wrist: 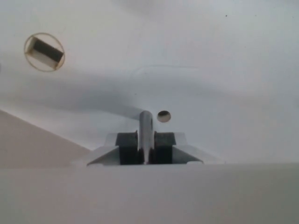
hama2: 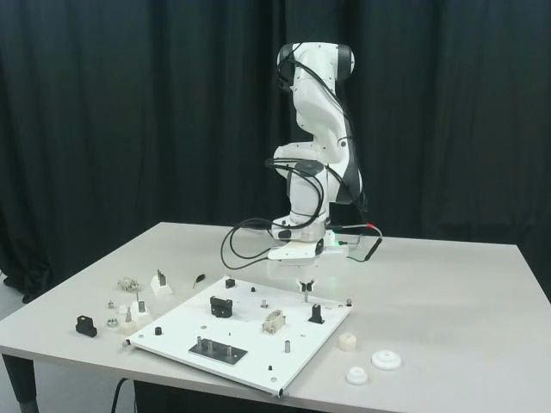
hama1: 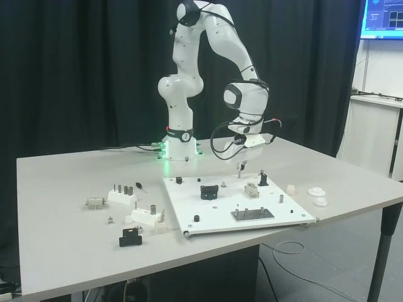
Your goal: Insert round peg 2.
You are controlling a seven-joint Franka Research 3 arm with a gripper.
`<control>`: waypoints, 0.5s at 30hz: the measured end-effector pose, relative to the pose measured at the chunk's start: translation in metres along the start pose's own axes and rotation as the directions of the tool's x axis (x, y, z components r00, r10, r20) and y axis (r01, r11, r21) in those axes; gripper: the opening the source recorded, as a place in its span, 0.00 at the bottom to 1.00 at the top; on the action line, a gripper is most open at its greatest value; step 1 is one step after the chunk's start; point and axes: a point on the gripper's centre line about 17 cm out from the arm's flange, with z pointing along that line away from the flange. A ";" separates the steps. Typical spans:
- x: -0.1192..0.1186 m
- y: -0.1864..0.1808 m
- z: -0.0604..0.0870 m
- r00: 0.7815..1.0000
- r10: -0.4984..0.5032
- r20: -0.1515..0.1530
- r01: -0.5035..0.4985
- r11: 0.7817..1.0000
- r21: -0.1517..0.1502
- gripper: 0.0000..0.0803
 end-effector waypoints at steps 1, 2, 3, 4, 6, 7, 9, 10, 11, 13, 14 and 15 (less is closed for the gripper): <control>0.000 0.000 0.000 1.000 0.000 0.000 0.000 1.000 0.000 0.09; 0.000 0.001 0.000 1.000 0.001 -0.001 -0.001 1.000 -0.001 0.09; 0.000 0.001 0.000 1.000 0.001 -0.001 -0.001 1.000 -0.001 0.09; 0.000 0.002 0.000 1.000 0.002 -0.001 -0.002 1.000 -0.001 0.09; 0.000 0.003 0.000 1.000 0.004 -0.001 -0.004 1.000 -0.002 0.09; 0.000 0.004 0.000 1.000 0.005 -0.001 -0.005 1.000 -0.002 0.09; 0.000 0.006 0.000 1.000 0.007 -0.001 -0.007 1.000 -0.003 0.09; 0.000 0.007 0.000 1.000 0.008 -0.002 -0.008 1.000 -0.004 0.09; -0.001 0.008 0.000 1.000 0.009 -0.002 -0.009 1.000 -0.004 0.09; -0.001 0.010 0.000 1.000 0.011 -0.001 -0.011 1.000 -0.005 0.09; -0.001 0.010 0.000 1.000 0.012 -0.001 -0.012 1.000 -0.005 0.09; -0.001 0.011 0.001 1.000 0.013 -0.001 -0.013 1.000 -0.005 0.09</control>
